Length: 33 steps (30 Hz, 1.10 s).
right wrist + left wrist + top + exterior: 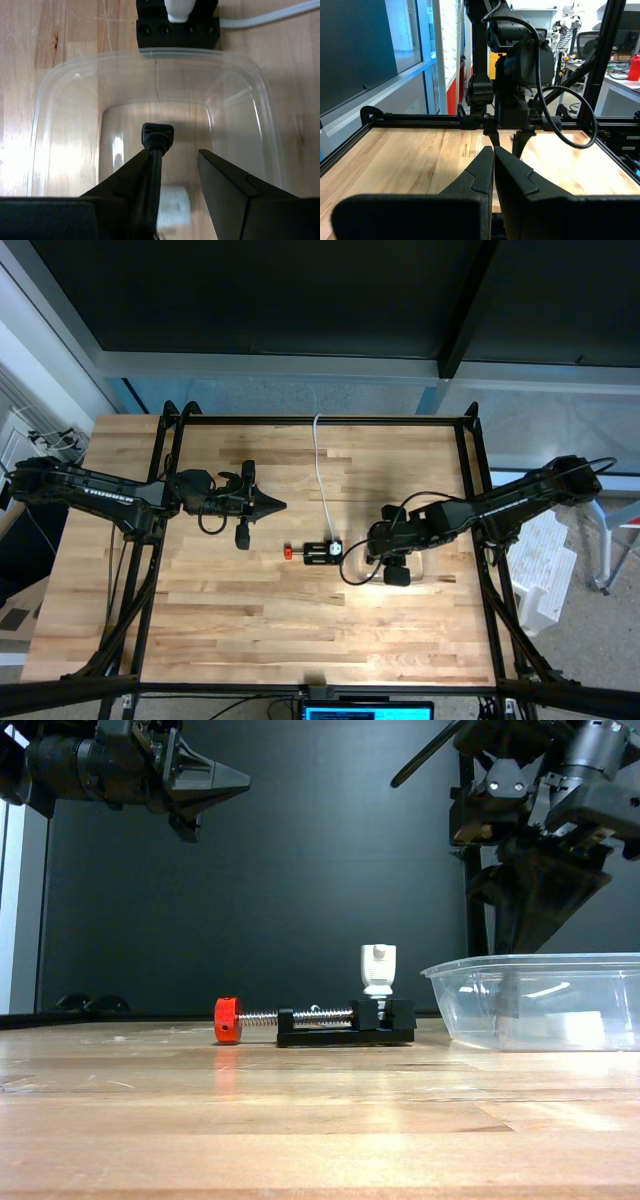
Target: Remove the power plug from the receptacle and place in the container
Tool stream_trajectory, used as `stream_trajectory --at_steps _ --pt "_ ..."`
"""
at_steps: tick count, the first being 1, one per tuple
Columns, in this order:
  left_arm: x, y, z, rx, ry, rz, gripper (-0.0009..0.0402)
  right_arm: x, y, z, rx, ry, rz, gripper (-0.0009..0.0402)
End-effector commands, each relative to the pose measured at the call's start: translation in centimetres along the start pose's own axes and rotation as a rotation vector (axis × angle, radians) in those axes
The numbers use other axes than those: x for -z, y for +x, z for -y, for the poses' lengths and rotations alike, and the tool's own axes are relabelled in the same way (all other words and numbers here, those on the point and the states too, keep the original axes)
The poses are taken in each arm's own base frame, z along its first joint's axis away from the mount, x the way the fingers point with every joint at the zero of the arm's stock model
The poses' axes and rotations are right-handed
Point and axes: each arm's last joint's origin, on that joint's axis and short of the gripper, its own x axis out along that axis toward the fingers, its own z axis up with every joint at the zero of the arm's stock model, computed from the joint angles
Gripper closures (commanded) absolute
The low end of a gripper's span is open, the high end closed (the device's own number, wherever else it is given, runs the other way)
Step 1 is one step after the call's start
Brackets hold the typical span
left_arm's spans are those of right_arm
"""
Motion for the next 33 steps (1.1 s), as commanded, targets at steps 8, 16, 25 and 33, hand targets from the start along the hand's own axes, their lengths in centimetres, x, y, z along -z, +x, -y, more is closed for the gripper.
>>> stream_trajectory --at_steps 8,16,25,33 --pt "0.0 0.0 0.0 0.000 0.000 0.000 0.0393 1.0 -1.6 0.4 0.009 0.017 -0.046 0.0263" --pt "0.0 0.0 0.0 0.000 0.000 0.000 0.0393 0.8 -1.9 0.4 0.005 0.019 -0.029 0.0263" --pt "0.0 0.0 0.0 0.000 0.000 0.000 0.0393 -1.7 -4.8 2.0 -0.010 0.050 0.202 0.0263" --pt "0.0 0.0 0.0 0.000 0.000 0.000 0.0393 -4.7 -7.2 3.2 0.060 0.024 0.475 0.0264"
